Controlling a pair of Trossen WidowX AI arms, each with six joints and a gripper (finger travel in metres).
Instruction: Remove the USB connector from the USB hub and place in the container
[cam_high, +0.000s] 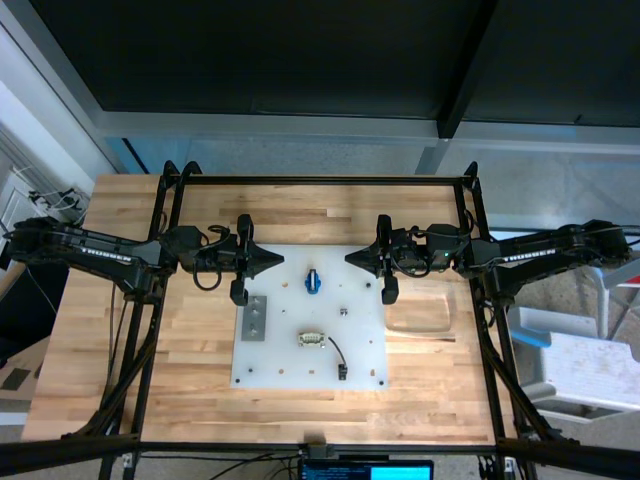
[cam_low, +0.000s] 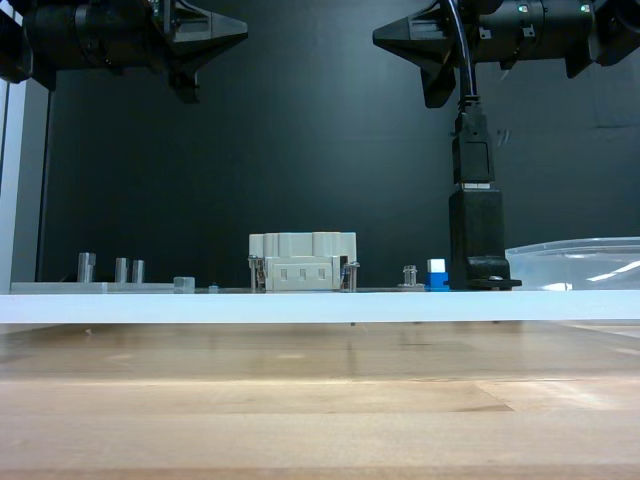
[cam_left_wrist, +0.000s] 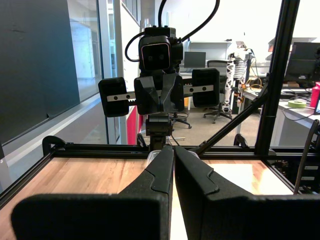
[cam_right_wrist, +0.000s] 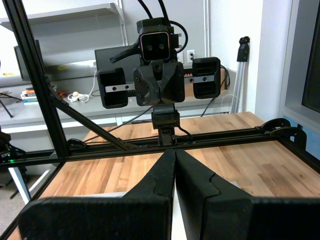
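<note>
The USB hub (cam_high: 342, 373) is a small black block near the front edge of the white board (cam_high: 290, 362). The USB connector (cam_high: 334, 350) is plugged into it, its thin black lead curving away. In the low view the hub (cam_low: 475, 240) stands upright with the connector (cam_low: 472, 150) in its top. The container (cam_high: 420, 315), a clear shallow tray, lies right of the board and shows in the low view (cam_low: 585, 262). My left gripper (cam_high: 278, 260) and right gripper (cam_high: 350, 258) hover shut above the board's far edge, tips facing each other, holding nothing. Both sit well behind the hub.
A beige-silver fitting (cam_high: 312, 341) sits mid-board. A grey block with holes (cam_high: 257, 320) lies to its left and a small blue part (cam_high: 312, 281) farther back. A black frame (cam_high: 320, 181) rims the wooden table.
</note>
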